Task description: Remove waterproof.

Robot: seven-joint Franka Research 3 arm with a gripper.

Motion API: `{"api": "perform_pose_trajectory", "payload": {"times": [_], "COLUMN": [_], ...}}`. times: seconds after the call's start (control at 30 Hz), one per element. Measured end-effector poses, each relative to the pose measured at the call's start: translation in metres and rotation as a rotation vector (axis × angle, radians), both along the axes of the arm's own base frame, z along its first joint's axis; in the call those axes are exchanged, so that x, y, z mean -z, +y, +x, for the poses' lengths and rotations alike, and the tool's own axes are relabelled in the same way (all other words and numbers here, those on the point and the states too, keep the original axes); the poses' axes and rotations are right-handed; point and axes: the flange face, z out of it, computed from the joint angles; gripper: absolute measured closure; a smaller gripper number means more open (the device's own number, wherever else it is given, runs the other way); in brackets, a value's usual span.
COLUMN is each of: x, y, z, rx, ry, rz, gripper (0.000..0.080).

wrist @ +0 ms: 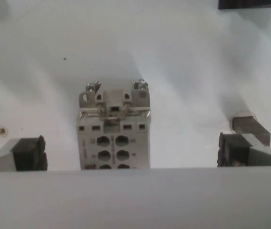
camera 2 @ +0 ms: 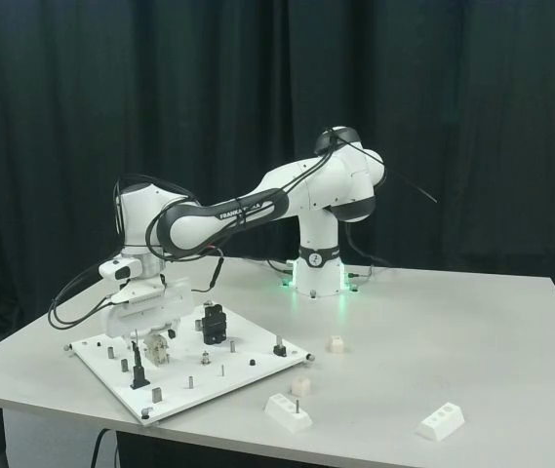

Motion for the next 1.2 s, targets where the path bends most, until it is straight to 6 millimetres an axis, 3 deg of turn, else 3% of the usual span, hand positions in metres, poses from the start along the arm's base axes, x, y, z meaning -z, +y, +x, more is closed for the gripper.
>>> {"api": "perform_pose_trajectory", "payload": {"times": [0.67, 0.7, 1.0, 1.03, 1.2], "x": [0.0017, 0.0019, 0.0046, 0.0045, 0.0045], "y": [-0.0015, -0.0018, -0.0023, -0.0022, -0.0021], "z": [-0.0026, -0.0030, -0.0074, -0.0074, -0.0074], "rx": [0.001, 0.003, 0.022, 0.019, 0.019], "ry": [0.001, 0.001, 0.011, 0.011, 0.012], "rz": [0.002, 0.002, 0.016, 0.016, 0.017], "gripper": [0.0003, 0.0136, 0.0136, 0.0489, 0.0491]}}
